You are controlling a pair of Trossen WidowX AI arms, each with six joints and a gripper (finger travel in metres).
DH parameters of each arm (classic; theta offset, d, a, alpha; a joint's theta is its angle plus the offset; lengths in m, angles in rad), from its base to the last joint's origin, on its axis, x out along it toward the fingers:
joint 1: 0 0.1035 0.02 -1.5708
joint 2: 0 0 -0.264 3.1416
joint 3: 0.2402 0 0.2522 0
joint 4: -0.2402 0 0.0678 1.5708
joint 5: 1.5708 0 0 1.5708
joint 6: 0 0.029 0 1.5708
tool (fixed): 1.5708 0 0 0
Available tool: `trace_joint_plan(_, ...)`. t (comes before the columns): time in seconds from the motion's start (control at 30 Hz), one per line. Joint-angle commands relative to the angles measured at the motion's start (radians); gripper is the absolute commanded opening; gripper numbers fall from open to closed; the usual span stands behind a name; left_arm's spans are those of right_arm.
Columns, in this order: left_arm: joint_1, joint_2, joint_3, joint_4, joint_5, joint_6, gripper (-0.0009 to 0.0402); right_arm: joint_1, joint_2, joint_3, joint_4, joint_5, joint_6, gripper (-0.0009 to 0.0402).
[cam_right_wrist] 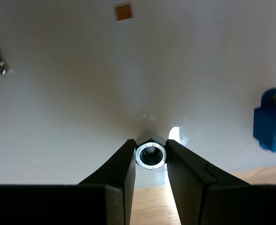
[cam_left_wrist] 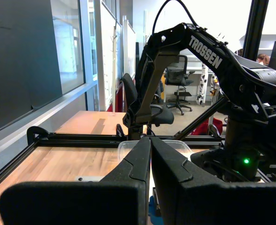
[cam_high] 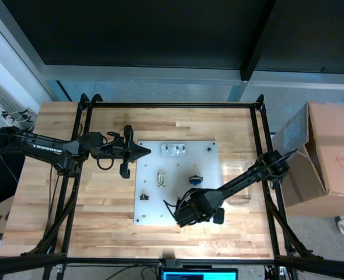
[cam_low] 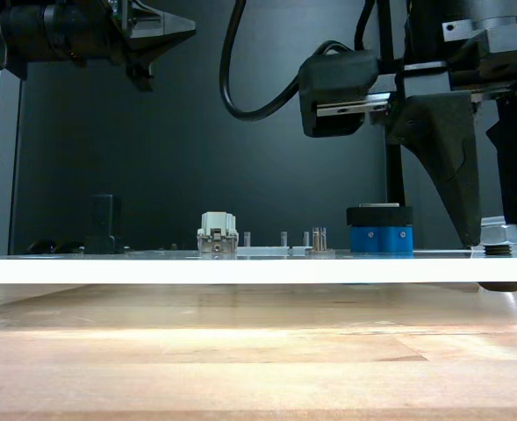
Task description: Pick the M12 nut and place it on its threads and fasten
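Note:
The small silver M12 nut sits between the right gripper's fingertips, and both pads touch its flats. In the low view the nut rests on top of the black ribbed stud, whose ribs still show under it. My right gripper points straight down over the near right part of the white board. In the high view its body hides nut and stud. My left gripper hovers high over the board's far left edge, fingers pressed together on nothing.
A blue block stands just left of the stud, with a white connector and small pins mid-board. A clear tray lies right of the board. A cardboard box stands beyond the frame's right post.

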Motion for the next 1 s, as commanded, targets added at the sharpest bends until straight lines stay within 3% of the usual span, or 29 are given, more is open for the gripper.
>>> trace_joint_plan(0.03, 0.000, 0.000, 0.000, 0.000, 0.000, 0.000, 0.0000, 0.001, 0.000, 0.002, -0.002, 0.000, 0.040, 0.0059)
trace_joint_plan(0.53, 0.000, 0.000, 0.000, 0.000, 0.000, 0.000, 0.0000, 0.005, -0.003, 0.000, -0.011, -0.001, 0.574, 0.0059)
trace_joint_plan(1.0, 0.000, 0.000, 0.000, 0.000, 0.000, 0.000, 0.0000, 0.009, -0.004, -0.002, -0.014, 0.000, 0.684, 0.0059)
